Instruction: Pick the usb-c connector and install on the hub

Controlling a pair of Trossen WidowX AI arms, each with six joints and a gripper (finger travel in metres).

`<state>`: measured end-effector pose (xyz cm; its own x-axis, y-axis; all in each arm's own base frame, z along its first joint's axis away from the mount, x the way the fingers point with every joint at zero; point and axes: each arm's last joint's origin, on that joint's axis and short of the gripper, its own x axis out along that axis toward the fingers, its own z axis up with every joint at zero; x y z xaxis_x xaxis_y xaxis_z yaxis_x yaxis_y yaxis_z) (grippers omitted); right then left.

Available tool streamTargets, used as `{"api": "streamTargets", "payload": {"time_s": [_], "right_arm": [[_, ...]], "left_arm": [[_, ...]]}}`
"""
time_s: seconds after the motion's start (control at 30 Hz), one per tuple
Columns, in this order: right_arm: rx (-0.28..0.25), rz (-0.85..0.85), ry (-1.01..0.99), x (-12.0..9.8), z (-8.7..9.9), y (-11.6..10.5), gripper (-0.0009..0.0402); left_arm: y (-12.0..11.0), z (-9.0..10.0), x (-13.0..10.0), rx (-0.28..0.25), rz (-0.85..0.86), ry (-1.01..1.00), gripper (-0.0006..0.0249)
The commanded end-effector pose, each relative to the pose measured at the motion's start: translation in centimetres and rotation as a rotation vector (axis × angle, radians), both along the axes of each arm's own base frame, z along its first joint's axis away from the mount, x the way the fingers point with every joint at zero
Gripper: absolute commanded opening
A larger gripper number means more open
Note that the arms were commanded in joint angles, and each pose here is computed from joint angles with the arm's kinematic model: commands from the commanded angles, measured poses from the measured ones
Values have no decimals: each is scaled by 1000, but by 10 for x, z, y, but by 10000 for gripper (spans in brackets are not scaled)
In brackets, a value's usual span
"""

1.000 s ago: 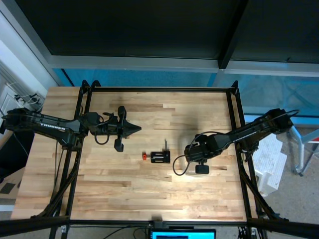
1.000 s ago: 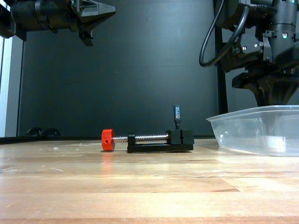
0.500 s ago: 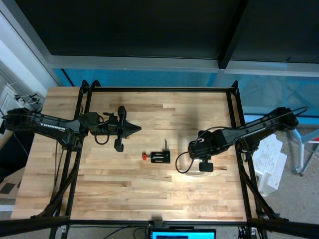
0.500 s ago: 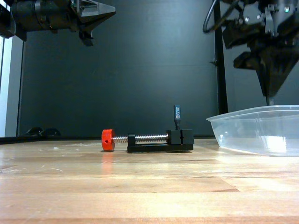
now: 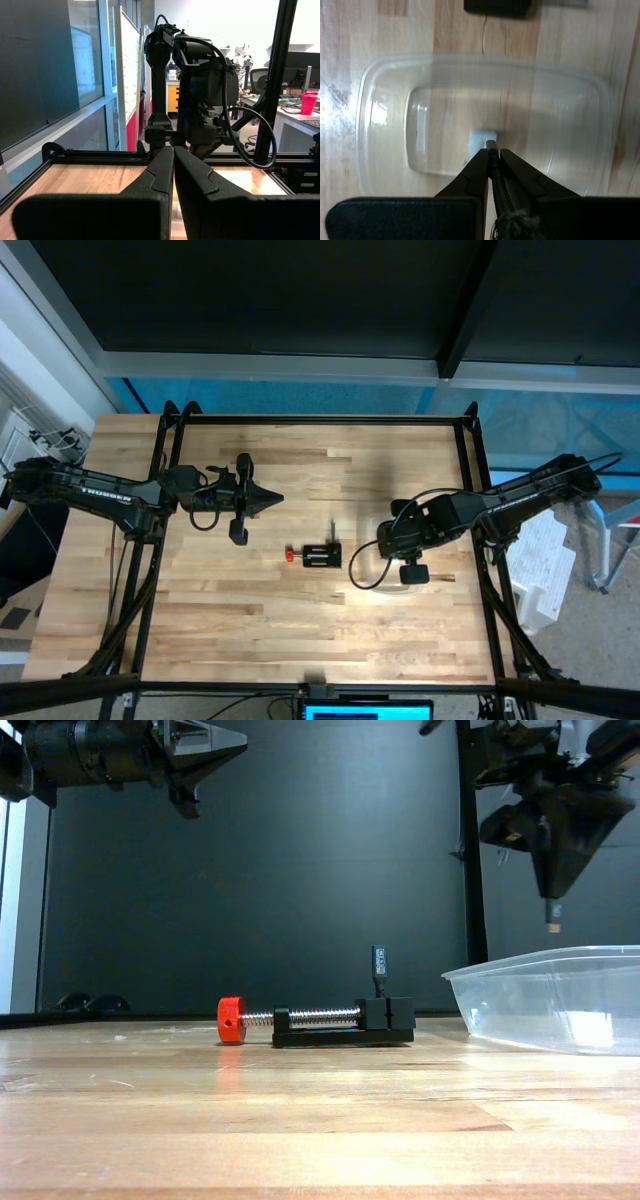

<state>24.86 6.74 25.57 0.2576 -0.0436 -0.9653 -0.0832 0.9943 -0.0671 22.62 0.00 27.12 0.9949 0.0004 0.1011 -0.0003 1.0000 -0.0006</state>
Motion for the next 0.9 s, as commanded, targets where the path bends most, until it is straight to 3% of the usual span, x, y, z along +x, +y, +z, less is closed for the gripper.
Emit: {"api": "streamTargets", "payload": {"time_s": [0.03, 0.9], "right_arm": [[-17, 50, 4, 8, -1, -1, 4], [-80, 248, -20, 101, -1, 4, 4]], "left_arm": [[0, 0, 0, 0, 0, 0, 0], [0, 0, 0, 0, 0, 0, 0]]}}
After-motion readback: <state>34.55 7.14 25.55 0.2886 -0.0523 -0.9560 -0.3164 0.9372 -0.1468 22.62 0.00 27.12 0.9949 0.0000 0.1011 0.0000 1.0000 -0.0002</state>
